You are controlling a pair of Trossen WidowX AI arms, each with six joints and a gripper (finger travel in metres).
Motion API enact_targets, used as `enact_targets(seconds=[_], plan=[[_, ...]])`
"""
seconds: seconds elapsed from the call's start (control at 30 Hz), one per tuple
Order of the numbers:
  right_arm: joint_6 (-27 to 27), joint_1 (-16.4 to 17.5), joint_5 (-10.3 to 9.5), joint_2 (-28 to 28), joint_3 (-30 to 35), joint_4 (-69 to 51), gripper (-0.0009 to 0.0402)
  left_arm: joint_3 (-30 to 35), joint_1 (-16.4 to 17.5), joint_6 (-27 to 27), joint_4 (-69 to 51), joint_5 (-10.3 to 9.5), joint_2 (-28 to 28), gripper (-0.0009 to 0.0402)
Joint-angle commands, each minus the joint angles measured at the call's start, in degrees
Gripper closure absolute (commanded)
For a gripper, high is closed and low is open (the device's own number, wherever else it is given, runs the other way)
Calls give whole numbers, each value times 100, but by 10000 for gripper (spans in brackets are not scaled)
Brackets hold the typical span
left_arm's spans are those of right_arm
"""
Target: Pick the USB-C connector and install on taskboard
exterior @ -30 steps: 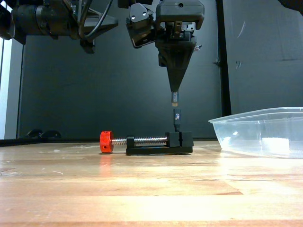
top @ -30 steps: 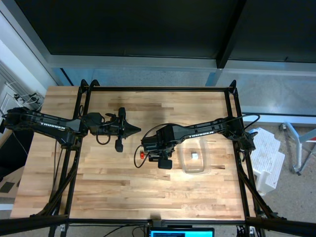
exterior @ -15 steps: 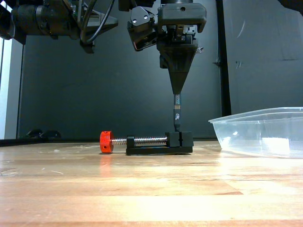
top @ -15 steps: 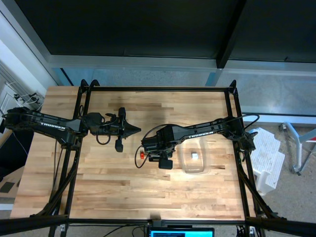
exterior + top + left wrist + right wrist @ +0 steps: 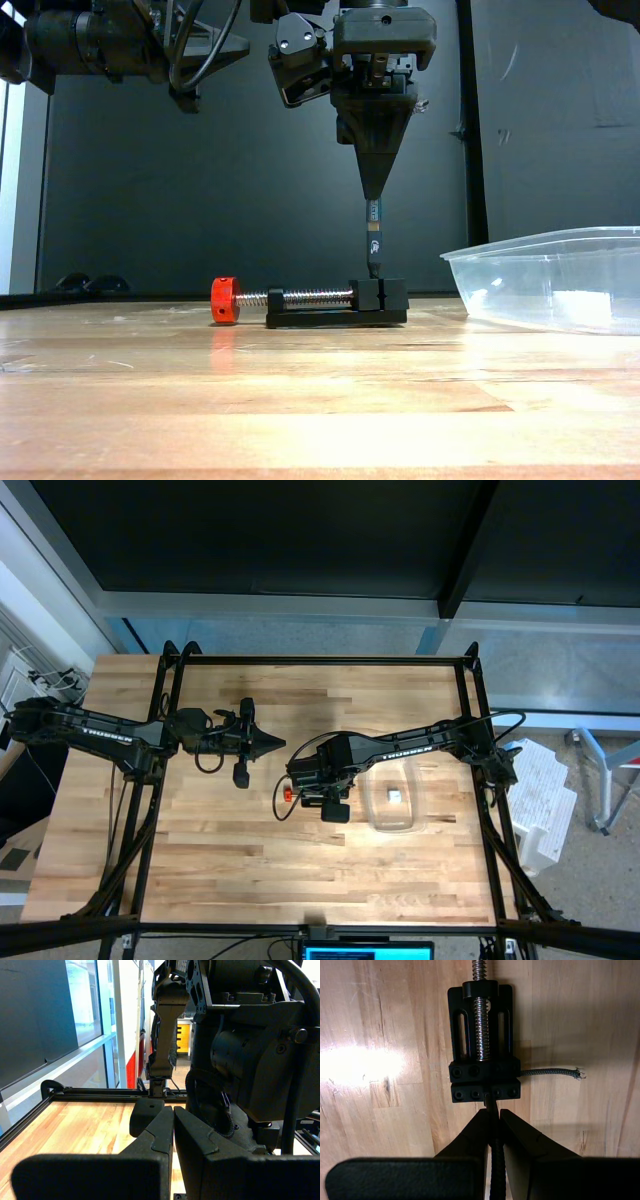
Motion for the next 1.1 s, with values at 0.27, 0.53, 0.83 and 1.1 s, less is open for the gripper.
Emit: enact_targets(seconds=[0.27,0.53,0.83,1.1], plan=[[-11,-2,-17,0,-55,33,393,2,0,2,0,2,2,393],[-11,0,-17,-11,-55,61,393,2,0,2,0,2,2,393],[-9,7,-4,-85,-55,39,393,2,2,2,0,2,2,393],[-7,4,-7,-109,-55,39,393,2,0,2,0,2,2,393]])
